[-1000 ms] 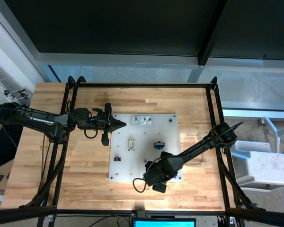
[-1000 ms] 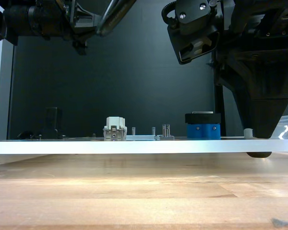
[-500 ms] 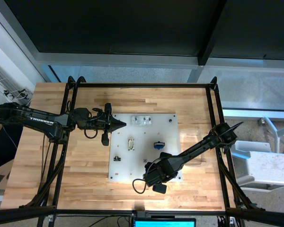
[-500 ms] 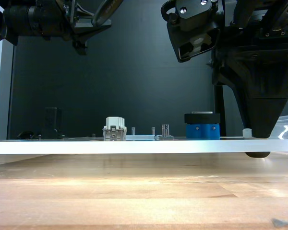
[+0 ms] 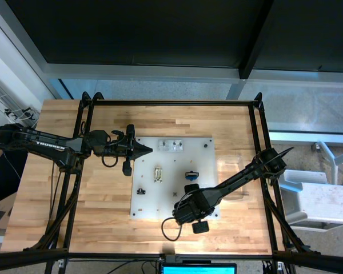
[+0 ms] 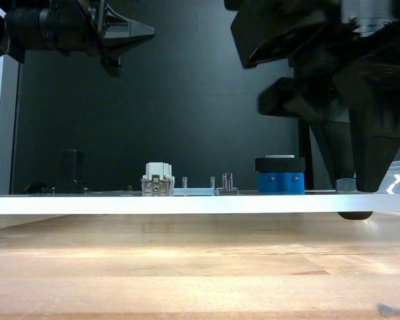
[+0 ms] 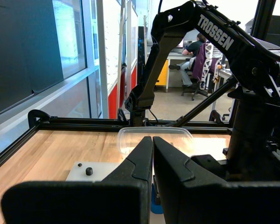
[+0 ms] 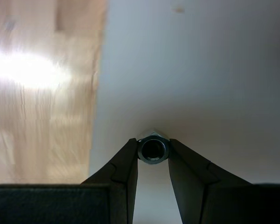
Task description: Unfasten the M12 fastener and place in the container
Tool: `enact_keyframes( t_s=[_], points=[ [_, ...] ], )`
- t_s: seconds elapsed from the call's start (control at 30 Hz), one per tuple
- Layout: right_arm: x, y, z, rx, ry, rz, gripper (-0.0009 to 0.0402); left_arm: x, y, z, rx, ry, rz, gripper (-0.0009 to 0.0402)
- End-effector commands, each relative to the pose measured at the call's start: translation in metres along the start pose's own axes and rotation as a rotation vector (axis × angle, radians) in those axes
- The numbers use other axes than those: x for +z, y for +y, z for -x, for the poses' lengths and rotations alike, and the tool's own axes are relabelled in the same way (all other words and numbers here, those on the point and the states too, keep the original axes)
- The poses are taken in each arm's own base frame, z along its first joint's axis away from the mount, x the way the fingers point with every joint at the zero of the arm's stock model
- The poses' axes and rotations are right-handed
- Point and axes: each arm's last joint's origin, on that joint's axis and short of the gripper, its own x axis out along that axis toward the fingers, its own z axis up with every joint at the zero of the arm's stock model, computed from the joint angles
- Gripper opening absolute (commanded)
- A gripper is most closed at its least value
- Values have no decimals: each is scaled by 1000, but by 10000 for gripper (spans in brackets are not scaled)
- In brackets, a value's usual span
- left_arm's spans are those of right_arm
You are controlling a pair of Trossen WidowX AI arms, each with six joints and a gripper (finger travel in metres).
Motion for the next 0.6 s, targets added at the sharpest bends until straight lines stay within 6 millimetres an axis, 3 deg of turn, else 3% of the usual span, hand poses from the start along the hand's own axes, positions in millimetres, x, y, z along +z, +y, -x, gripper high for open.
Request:
enact_keyframes(
  t_s=[0.03, 0.37, 0.6],
  points=[
    [-1, 0, 1, 0, 16, 257, 12, 0, 0, 0, 0, 0, 0, 0],
    [-3, -2, 1, 10, 36, 917, 12, 0, 0, 0, 0, 0, 0, 0],
    [-3, -2, 1, 10, 35, 987, 12, 0, 0, 0, 0, 0, 0, 0]
  ],
)
